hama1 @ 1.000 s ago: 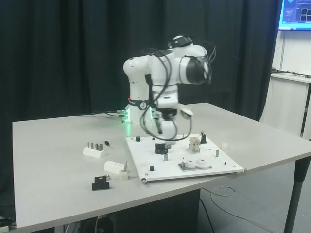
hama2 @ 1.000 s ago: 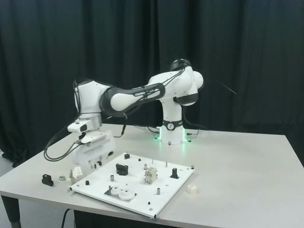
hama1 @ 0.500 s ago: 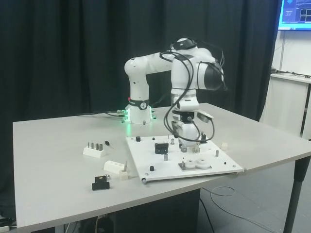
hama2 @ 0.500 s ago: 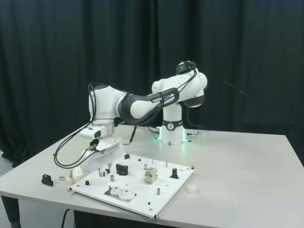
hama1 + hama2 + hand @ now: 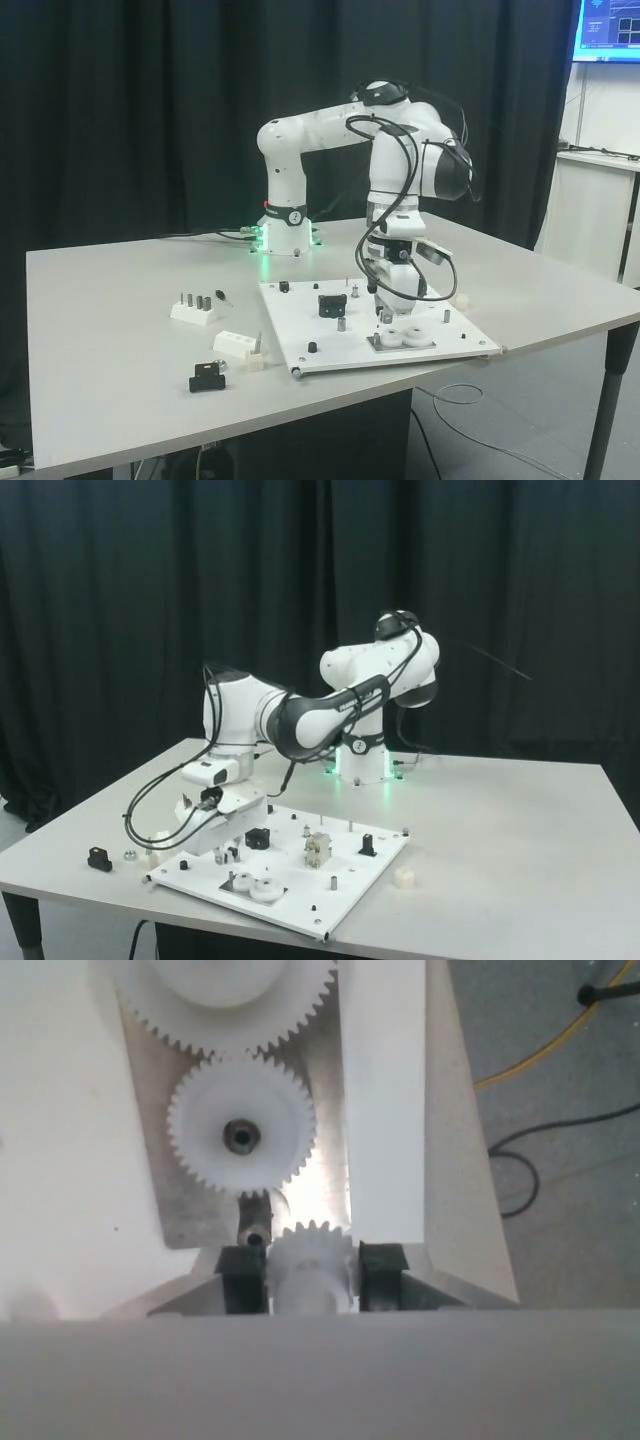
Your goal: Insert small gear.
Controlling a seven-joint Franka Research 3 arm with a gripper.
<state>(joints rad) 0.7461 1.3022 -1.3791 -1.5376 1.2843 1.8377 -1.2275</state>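
Wrist view shows the claw (image 5: 311,1278) grasping the small gear (image 5: 311,1257) beside a peg (image 5: 254,1237).

Small white gear (image 5: 312,1260), toothed, clamped betw. black fingertips (image 5: 243,1278) of end effector (image 5: 312,1278); hangs just beside bare peg (image 5: 254,1237) on grey metal plate (image 5: 320,1185), near mounted mid gear (image 5: 241,1124).

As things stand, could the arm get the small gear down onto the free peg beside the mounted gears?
Probably yes. The gripper, shut on the small gear, hangs close beside the bare peg on the grey plate; nothing shows between them, and the neighbouring medium gear leaves the peg uncovered.
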